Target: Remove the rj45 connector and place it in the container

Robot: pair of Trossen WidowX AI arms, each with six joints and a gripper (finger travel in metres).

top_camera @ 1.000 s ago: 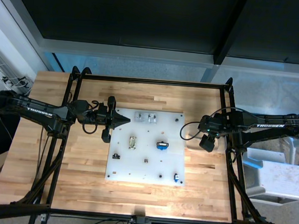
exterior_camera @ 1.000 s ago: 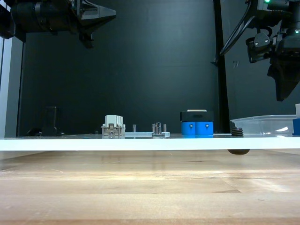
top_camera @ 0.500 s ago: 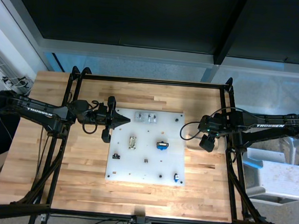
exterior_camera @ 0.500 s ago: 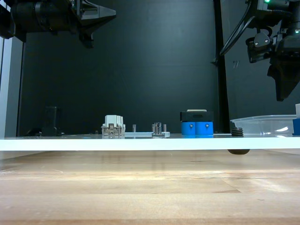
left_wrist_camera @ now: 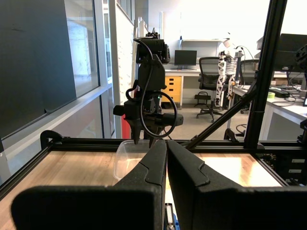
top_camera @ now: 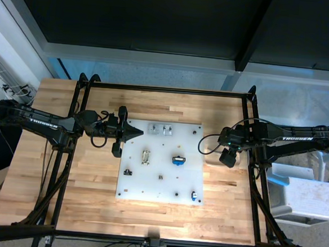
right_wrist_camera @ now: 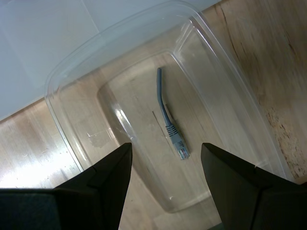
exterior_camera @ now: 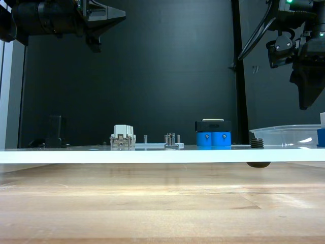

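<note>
Through the right wrist camera: a clear plastic tub [right_wrist_camera: 139, 115] on the wooden table [right_wrist_camera: 259, 72], and inside it the plug [right_wrist_camera: 169, 125] with its short grey cable, lying flat on the tub's floor, loose, touched by nothing. Right gripper [right_wrist_camera: 165, 147] spread wide directly above, one finger to each side of the plug in the view, clear of it and of the tub's rim, nothing held between.

In the high view, right gripper [top_camera: 228, 158] at centre right of the frame, pointing down just beyond the right edge of the white board [top_camera: 149, 182]. In the low view, right gripper [exterior_camera: 305, 99] hanging at the upper right, tip apart from the tub [exterior_camera: 284, 133] at the right edge below it. Plug not discernible there.

Left gripper [top_camera: 137, 132] at centre left of the high frame, lying level, tip just over the board's left edge. In the low view, left gripper [exterior_camera: 117, 15] at the upper left, high above the board [exterior_camera: 152, 155]. From the left wrist camera, fingers [left_wrist_camera: 153, 163] pressed together and empty, aimed across the table toward the right arm [left_wrist_camera: 148, 86] and the tub [left_wrist_camera: 125, 155] beneath it.

On the board, a blue block [top_camera: 177, 160] near the middle, well apart from both grippers.
</note>
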